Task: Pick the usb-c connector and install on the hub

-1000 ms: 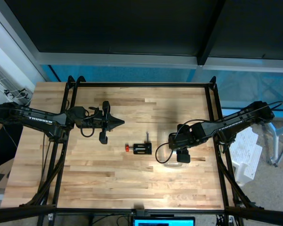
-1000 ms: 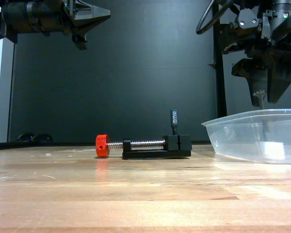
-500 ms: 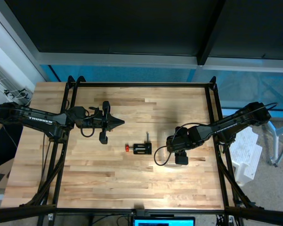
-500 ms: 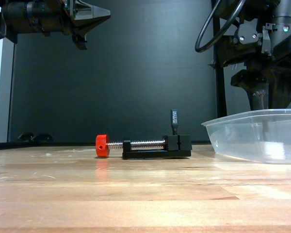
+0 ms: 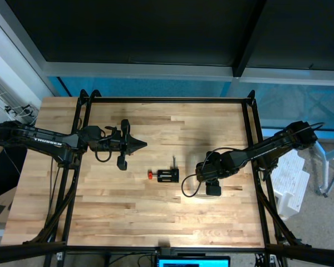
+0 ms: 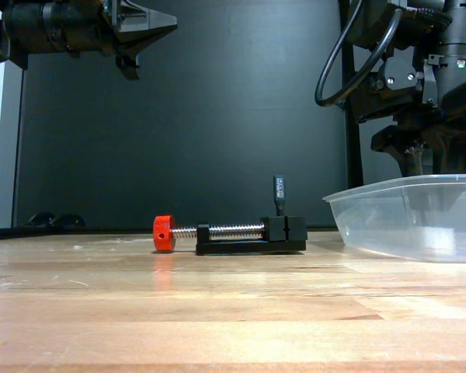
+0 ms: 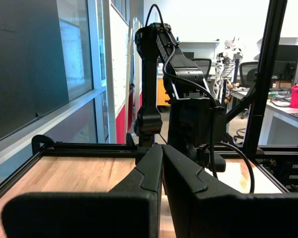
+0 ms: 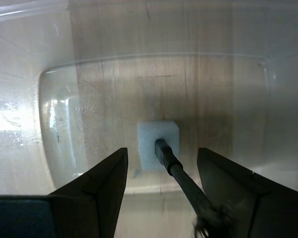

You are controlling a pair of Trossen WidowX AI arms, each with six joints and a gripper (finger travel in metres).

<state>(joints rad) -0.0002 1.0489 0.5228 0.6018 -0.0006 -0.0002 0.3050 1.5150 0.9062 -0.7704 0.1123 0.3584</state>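
inside the clear plastic tub, the right hand has dropped lower over 1 s, fingers spread either side of the usb-c connector, which stands ungripped in a white foam block; a grasp looks imminent. the left hand hovers pressed together over the bench's left.

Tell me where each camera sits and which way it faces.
High: above near edge, looking down; both arms, left gripper over table's left half.
Low: table height, looking level at vise and tub; arms above.
Left wrist: along its shut fingers toward the right arm.
Right wrist: right gripper at the tub, open either side of the free usb-c connector.
High and low share the vise.
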